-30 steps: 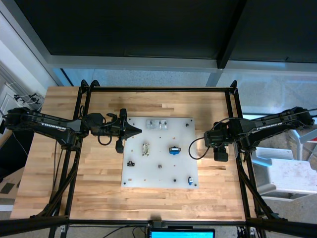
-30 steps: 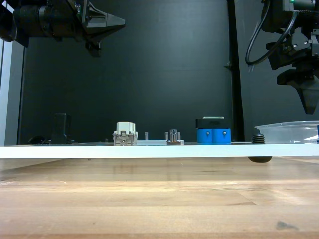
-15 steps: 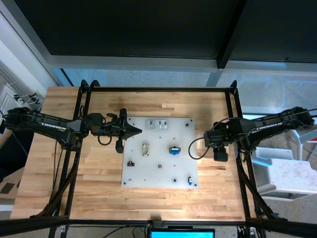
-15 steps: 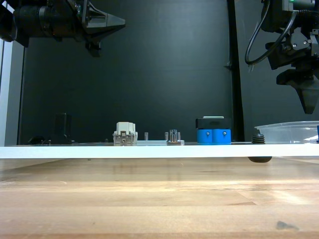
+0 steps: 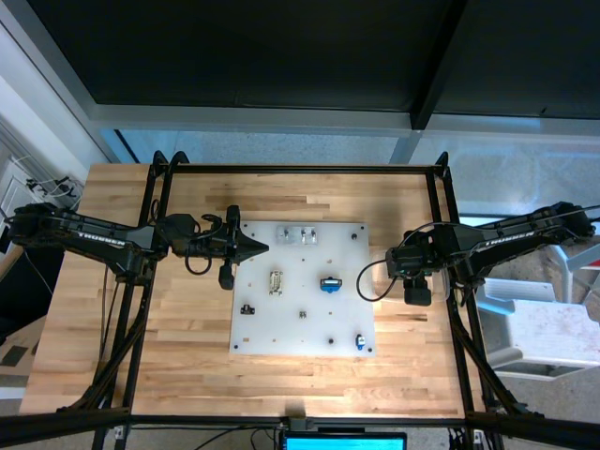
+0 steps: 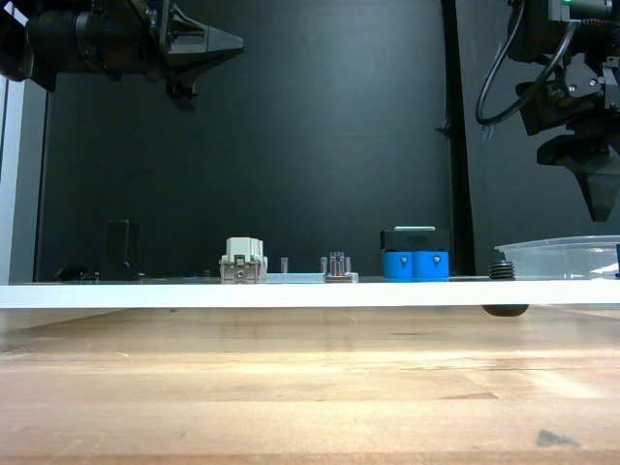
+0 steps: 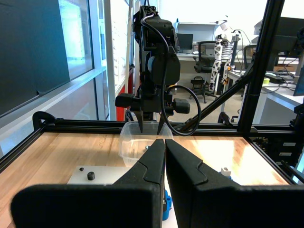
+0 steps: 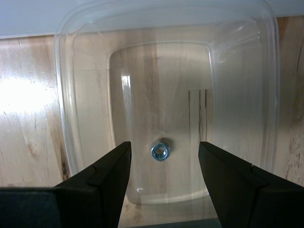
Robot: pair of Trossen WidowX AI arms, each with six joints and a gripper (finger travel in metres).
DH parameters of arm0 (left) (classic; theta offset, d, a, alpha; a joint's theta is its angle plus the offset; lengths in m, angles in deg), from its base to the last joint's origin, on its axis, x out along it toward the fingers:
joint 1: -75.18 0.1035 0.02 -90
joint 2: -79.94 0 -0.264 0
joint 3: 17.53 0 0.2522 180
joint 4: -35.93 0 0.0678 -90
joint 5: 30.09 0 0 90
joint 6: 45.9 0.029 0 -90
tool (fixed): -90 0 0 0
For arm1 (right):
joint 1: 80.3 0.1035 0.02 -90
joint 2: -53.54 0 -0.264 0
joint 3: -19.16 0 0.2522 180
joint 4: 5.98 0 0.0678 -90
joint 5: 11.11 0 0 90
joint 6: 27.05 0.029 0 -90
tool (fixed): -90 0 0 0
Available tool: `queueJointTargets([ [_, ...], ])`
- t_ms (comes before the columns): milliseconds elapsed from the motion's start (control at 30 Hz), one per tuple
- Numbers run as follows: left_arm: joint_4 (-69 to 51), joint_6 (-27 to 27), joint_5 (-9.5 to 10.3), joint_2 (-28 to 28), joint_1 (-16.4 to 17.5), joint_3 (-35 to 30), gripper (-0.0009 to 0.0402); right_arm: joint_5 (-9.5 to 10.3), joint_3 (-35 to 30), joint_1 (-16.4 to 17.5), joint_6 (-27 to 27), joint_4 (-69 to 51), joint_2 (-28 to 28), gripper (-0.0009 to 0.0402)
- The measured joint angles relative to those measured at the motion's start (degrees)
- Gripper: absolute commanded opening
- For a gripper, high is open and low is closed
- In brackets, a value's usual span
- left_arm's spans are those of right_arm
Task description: Unfasten the M12 fastener and place in the container
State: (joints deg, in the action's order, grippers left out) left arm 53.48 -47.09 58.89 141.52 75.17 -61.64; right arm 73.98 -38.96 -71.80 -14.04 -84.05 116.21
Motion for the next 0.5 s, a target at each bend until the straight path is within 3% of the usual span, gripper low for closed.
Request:
queueJointTargets([
  [500,0.00,0.02,0.00,0.00,0.00,-0.02,0.0000,0.00,0.00,0.00,0.00,0.42,0.00,0.0197],
])
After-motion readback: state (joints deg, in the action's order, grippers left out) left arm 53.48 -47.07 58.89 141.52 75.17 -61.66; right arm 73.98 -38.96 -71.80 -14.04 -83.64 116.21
